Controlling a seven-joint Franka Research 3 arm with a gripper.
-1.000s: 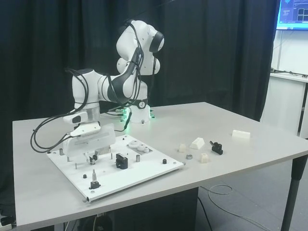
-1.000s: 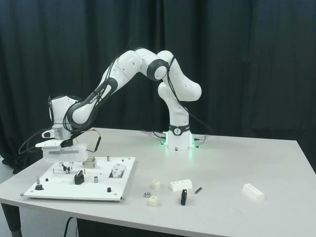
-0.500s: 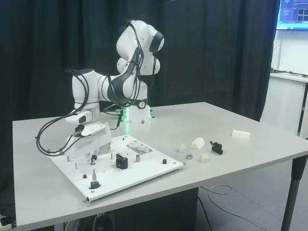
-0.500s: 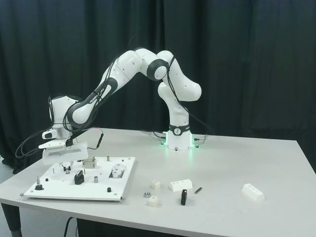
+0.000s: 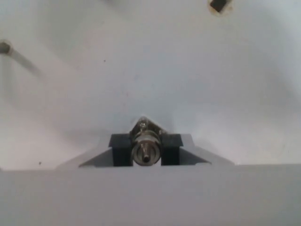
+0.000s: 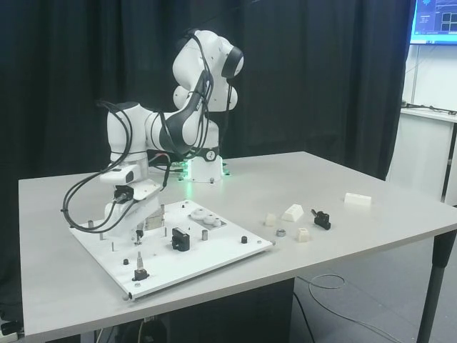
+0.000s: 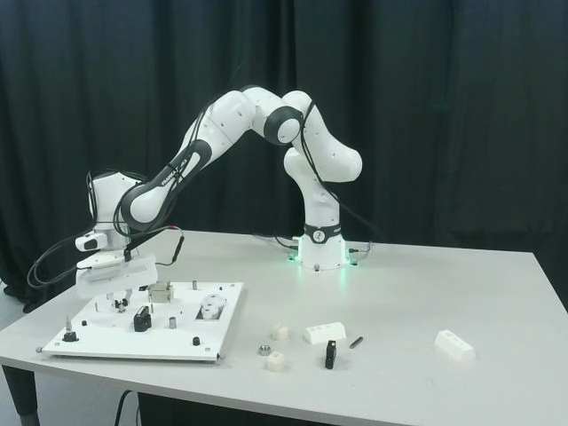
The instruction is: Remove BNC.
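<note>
Wrist rotated; BNC [image 5: 146,148] axis faces wrist camera.

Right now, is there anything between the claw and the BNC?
No. In the wrist view the BNC sits directly between the black pads of the claw, nothing intervening.

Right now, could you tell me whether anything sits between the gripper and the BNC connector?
Nothing visible does. In the wrist view the BNC connector sits directly between the black fingers, above the white board, with no other part in that gap.
</note>
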